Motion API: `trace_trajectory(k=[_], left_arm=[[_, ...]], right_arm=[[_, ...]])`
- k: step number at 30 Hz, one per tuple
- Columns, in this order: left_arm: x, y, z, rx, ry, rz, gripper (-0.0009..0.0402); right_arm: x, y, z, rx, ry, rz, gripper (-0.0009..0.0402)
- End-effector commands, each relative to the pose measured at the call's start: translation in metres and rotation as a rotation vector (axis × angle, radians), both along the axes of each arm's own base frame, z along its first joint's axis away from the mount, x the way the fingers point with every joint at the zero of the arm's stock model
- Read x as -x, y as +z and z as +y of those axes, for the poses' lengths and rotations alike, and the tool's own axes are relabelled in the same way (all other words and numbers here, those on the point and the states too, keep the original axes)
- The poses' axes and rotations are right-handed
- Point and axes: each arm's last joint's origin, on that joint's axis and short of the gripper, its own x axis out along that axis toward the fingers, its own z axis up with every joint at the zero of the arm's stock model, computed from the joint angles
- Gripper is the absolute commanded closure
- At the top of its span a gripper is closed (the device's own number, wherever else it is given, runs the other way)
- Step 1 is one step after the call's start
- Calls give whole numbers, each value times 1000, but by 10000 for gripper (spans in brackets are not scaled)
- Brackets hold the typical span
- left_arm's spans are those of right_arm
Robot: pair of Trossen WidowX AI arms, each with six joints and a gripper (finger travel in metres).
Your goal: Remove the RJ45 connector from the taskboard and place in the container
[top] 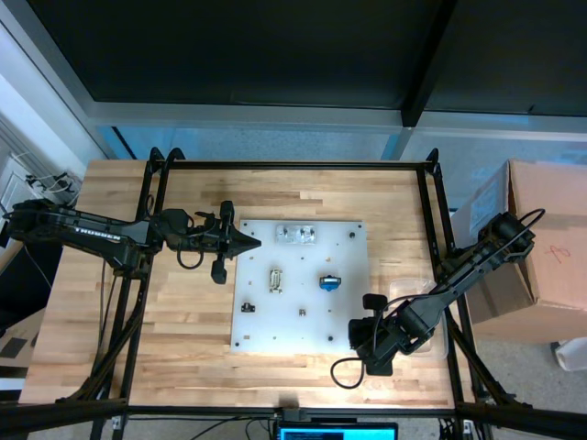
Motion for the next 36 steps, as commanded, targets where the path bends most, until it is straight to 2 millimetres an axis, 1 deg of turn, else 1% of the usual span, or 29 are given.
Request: trace_trajectory(k=[1, 10, 13, 16, 23, 27, 36], left_arm=[[0, 0, 0, 0, 0, 0, 393], [0, 0, 0, 0, 0, 0, 393], [0, 0, 0, 0, 0, 0, 393], [0, 0, 0, 0, 0, 0, 393], [0, 0, 0, 0, 0, 0, 393], [0, 0, 0, 0, 0, 0, 393], [0, 0, 0, 0, 0, 0, 393]], right_arm=[[0, 4, 0, -5, -2, -9, 393], [1, 12, -1, -7, -2, -13, 393], [2, 18, -2, -11, -3, -19, 393], [2, 27, -3, 12, -10, -30, 393], [2, 51, -5, 4, 4, -44, 393], [3, 62, -7, 7, 10, -45, 393], [5, 63, -10, 15, 22, -42, 393]])
